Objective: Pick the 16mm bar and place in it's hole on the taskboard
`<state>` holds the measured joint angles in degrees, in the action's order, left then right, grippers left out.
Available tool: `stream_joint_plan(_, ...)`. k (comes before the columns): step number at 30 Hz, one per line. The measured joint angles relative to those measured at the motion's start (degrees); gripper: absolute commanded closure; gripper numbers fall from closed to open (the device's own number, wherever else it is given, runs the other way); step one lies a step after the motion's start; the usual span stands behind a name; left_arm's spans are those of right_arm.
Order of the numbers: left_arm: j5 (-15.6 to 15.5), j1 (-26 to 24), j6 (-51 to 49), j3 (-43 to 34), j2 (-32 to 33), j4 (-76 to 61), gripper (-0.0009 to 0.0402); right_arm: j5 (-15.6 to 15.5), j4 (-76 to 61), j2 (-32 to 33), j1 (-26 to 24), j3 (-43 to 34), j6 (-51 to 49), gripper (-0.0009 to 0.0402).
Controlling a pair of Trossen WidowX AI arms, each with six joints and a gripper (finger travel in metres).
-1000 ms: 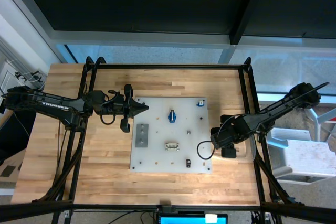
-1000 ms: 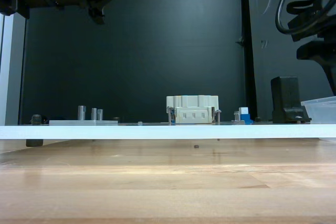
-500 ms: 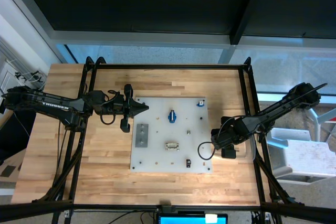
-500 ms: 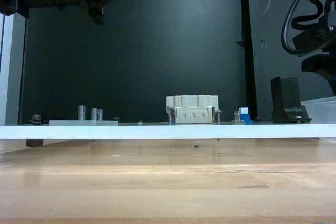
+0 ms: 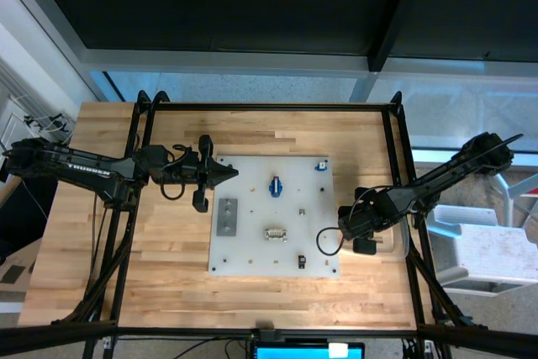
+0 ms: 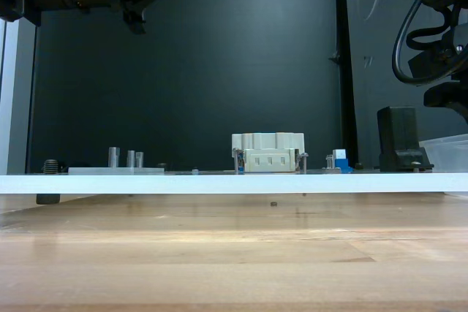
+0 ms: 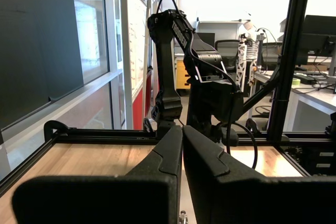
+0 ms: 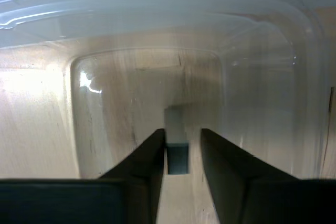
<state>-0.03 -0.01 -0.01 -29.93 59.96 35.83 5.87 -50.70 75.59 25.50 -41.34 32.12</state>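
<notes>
Left gripper (image 5: 233,173): raised, level, pointing inward; jaws pressed together.
Right gripper (image 8: 181,134): pointing down (right arm (image 5: 437,176) reaching inward, low); jaws parted.

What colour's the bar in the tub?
Grey bar, best in the right wrist view, between the right gripper's open fingers; left gripper, shut, above the board.

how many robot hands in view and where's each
2. The left hand hangs shut above the taskboard's far left corner. The right hand reaches into the clear bin right of the board, open around the grey bar there. None seems hidden.
</notes>
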Motion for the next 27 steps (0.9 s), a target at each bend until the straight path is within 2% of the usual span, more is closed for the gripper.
stream_joint_plan(4, 0.0, 0.0, 0.0, 0.0, 0.0, 0.0, 0.0393, 0.0, 0.0, 0.0, 0.0, 0.0, 0.0, 0.0394)
stream_joint_plan(9, 0.0, 0.0, 0.0, 0.0, 0.0, 0.0, 0.0393, -1.4, -0.2, 0.0, 0.0, -0.2, 0.2, 0.0384)
stream_joint_plan(16, 0.0, 0.0, 0.0, 0.0, 0.0, 0.0, 0.0393, -1.5, -3.4, 0.0, 0.0, -2.7, 0.6, 0.0394)
stream_joint_plan(27, 0.0, 0.0, 0.0, 0.0, 0.0, 0.0, 0.0393, -1.5, -12.8, 0.0, 0.0, -12.3, 6.1, 0.0393)
